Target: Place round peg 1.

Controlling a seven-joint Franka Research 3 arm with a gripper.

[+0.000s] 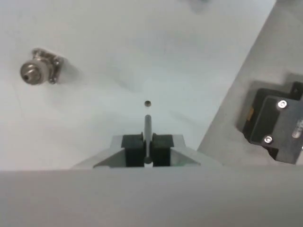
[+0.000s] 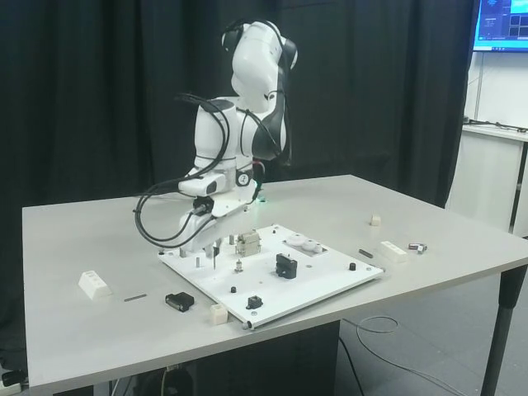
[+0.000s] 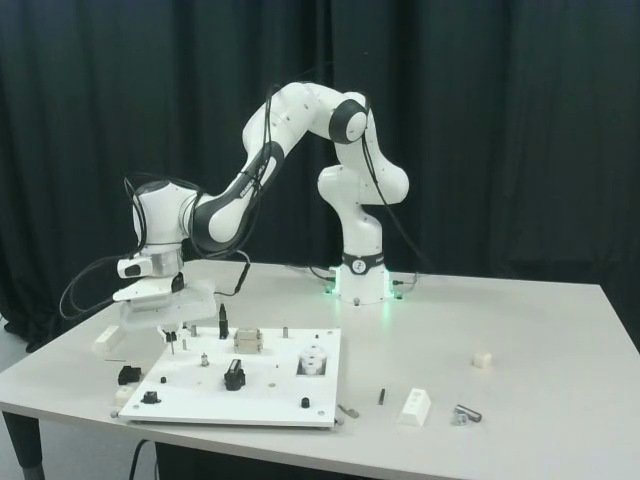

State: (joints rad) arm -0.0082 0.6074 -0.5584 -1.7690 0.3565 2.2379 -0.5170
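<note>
- Wrist view: the gripper [image 1: 147,150] pinches the round peg [image 1: 147,128] between its two black pads [image 1: 132,150]. The grey peg points at a small hole [image 1: 147,103] in the white board [image 1: 118,42] and its tip is just beside this hole, not in it. A metal connector [image 1: 40,67] sits on the board, well apart from the hole. Off the board's edge, a black part [image 1: 277,120] with two screws lies on the grey table [image 1: 279,42]; a label on it is too small to read.
- First room view: the gripper [image 2: 213,252] is low over the board [image 2: 330,280], near the edge on the arm's side. The peg [image 2: 214,258] shows only as a thin pin. A screen [image 2: 502,25] in the corner carries writing that cannot be read.
- Second room view: only here the whole white arm [image 3: 270,160] is seen down to its base [image 3: 362,285], where a green light glows. The gripper [image 3: 172,330] holds the peg [image 3: 172,343] over the board [image 3: 270,395].
</note>
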